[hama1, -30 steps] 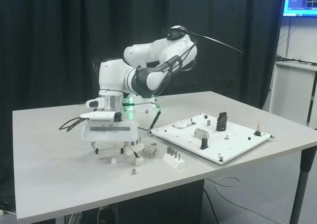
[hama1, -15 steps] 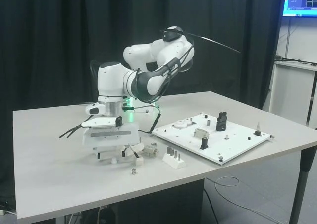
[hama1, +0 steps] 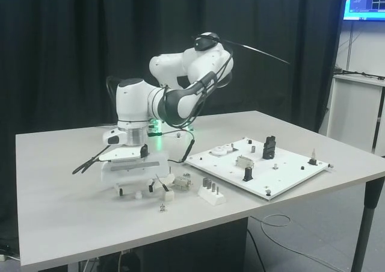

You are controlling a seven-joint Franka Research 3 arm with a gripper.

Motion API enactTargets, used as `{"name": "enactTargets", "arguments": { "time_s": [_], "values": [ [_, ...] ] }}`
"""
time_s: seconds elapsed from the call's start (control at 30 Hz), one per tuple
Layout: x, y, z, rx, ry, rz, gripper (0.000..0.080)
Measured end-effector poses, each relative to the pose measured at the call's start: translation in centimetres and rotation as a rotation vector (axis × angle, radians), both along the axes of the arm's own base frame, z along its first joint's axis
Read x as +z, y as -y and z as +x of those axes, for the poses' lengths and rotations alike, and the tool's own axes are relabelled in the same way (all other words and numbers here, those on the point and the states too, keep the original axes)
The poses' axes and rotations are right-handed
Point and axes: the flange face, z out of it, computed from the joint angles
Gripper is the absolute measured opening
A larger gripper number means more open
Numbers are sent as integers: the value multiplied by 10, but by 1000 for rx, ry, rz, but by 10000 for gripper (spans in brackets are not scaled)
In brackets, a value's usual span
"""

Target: Pick small gear.

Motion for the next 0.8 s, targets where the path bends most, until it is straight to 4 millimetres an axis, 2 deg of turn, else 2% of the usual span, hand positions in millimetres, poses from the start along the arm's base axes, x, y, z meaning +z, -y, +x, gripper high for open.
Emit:
{"name": "enactTargets", "arguments": {
  "time_s": [0.4,0.43,0.57,0.6,0.8],
  "values": [
    [-11,1,-1,-4,-1,23,800],
    [-12,1,-2,-5,0,24,692],
    [-13,2,-2,-7,3,21,692],
    [-13,2,-2,-8,3,21,507],
    [-14,2,-1,-26,6,28,507]
  ]
}}
